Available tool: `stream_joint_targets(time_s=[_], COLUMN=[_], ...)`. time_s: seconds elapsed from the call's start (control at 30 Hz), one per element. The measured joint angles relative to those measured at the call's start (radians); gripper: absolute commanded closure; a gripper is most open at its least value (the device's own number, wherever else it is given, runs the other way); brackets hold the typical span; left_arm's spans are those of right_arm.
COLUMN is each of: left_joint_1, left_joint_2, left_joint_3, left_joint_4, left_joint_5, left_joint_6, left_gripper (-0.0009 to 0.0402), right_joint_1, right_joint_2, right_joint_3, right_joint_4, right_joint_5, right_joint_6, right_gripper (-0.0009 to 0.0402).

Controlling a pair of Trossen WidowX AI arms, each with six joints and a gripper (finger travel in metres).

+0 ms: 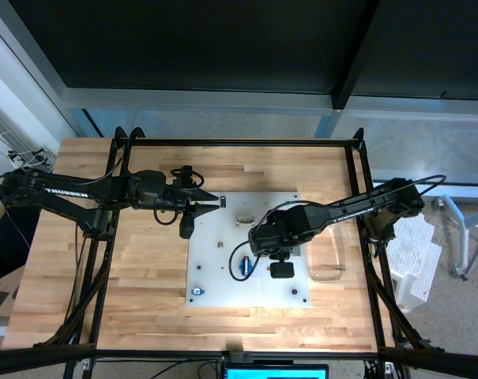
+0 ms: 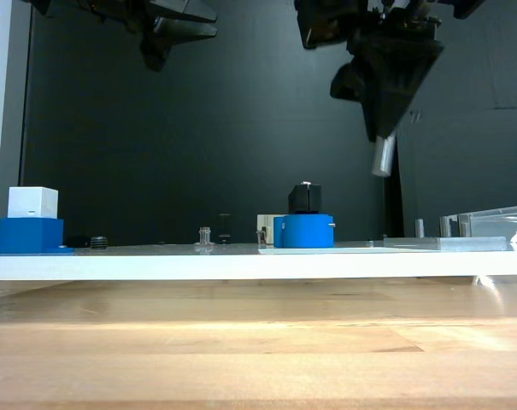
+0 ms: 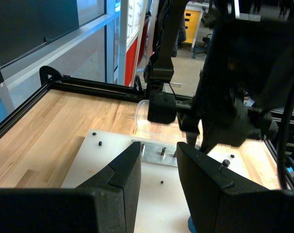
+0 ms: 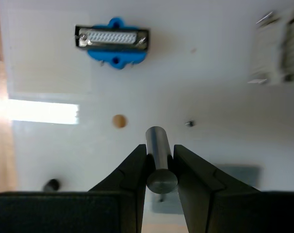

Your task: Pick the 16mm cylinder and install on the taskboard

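The taskboard (image 1: 223, 276) lay at the middle of the table. The job stood at the carrying step: the peg was gripped but not yet seated.

The right arm came in from 3 o'clock, low across the board's edge. Its wrist was bent so that the right gripper (image 1: 282, 270) pointed down over the board's 4 o'clock part. In the low view it hung well above the surface.

The left arm stretched in from 9 o'clock, nearly level. The left gripper (image 1: 218, 201) hovered over the board's 11 o'clock corner, fingers spread apart and holding nothing.

The right claw was clamped on the 16mm cylinder (image 4: 159, 150), whose grey shaft stuck out beyond the fingertips. Seen from the low view, it hung slightly tilted, its free end clear of the board.

The next move probably called for bringing the peg over its hole, squaring it upright and lowering it straight. A small round tan spot (image 4: 119, 121) lay just beside the peg's far end. It may have been that hole, though this could not be told.
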Motion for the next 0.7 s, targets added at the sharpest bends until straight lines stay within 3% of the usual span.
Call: stream_joint_targets(time_s=[0.1,0.7], left_joint_1=[0.000,0.000], left_joint_2=[0.003,0.003], left_joint_3=[0.000,0.000], left_joint_4=[0.000,0.002], left_joint_5=[0.000,0.000], left_joint_6=[0.000,0.000], left_gripper=[0.0296,0.0296], right_joint_1=[0.008,0.042], right_joint_2=[0.029,0.133], right_joint_3=[0.000,0.068], right_joint_4=[-0.001,-0.049], right_joint_5=[-0.022,-0.021], right_joint_6=[0.027,0.086], right_gripper=[0.0389,0.0389])
